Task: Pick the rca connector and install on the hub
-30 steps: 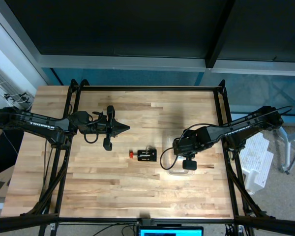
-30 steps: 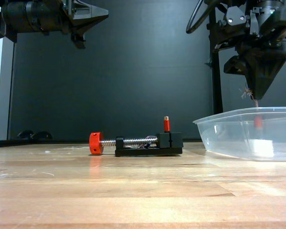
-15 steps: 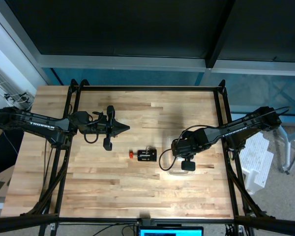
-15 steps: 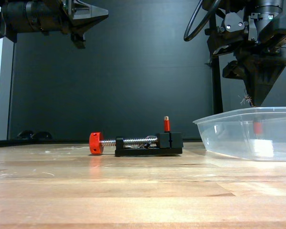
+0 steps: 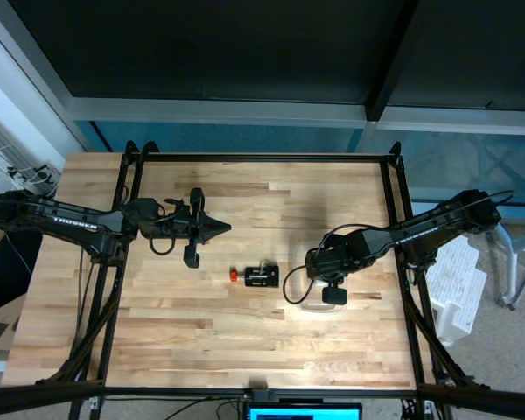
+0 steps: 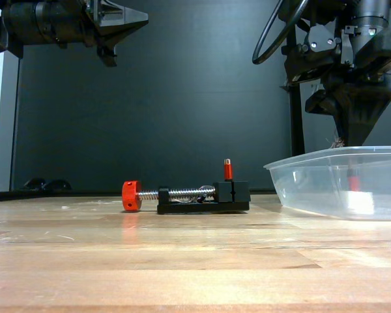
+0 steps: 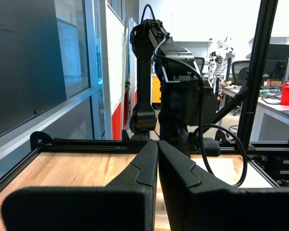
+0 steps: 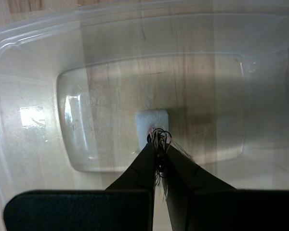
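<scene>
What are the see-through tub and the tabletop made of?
The clear rectangular tub looks like thin glossy plastic: transparent, with glare and rounded moulded corners. The pale striped tabletop looks like wood, with grain strips and a low-sheen finish. The right tool hangs over the tub, apparently shut on the small frayed-stranded rca connector. The left tool hovers shut, high above the table.

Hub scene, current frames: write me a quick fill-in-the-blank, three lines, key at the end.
1. The left hand hangs parked high above the table; its fingers are ____.
2. The right hand, shut on the rca connector, is over the clear tray, which in the high view lies to the ____ of the hub.
3. The hub's red knob points toward the ____ arm.
Missing words: shut; right; left.
</scene>
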`<state>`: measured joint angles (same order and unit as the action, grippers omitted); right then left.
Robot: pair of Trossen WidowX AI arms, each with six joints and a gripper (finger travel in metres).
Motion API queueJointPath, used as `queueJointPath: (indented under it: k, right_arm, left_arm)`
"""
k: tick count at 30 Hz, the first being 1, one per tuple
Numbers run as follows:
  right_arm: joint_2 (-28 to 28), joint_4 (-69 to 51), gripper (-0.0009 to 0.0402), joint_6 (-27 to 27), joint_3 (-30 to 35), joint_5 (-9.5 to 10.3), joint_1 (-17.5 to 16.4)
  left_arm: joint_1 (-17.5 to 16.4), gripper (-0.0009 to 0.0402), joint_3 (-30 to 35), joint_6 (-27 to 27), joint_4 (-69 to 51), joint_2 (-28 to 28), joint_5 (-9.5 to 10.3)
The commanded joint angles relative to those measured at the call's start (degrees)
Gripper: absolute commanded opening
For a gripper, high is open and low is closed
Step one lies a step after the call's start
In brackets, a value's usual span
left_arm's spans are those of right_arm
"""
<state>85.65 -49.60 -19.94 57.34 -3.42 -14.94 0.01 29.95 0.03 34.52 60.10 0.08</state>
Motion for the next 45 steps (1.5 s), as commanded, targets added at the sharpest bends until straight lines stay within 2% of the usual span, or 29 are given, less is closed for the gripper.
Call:
queueJointPath:
  k: [1, 27, 45]
  right_arm:
    - [0.02, 0.85, 0.0, -0.39, -0.92, 0.02, -0.07]
    - [-0.07, 1.16, 0.0002, -0.22, -0.83, 0.04, -0.07]
    - [-0.79, 1.01, 0.0117, -0.22, -0.83, 0.07, -0.07]
  left_arm:
    - [0.0, 0.0, 0.0, -0.02, 0.02, 0.02, -0.02]
    - [0.0, 0.0, 0.0, -0.02, 0.02, 0.0, -0.02]
    - [0.0, 0.0, 0.0, -0.02, 0.02, 0.02, -0.02]
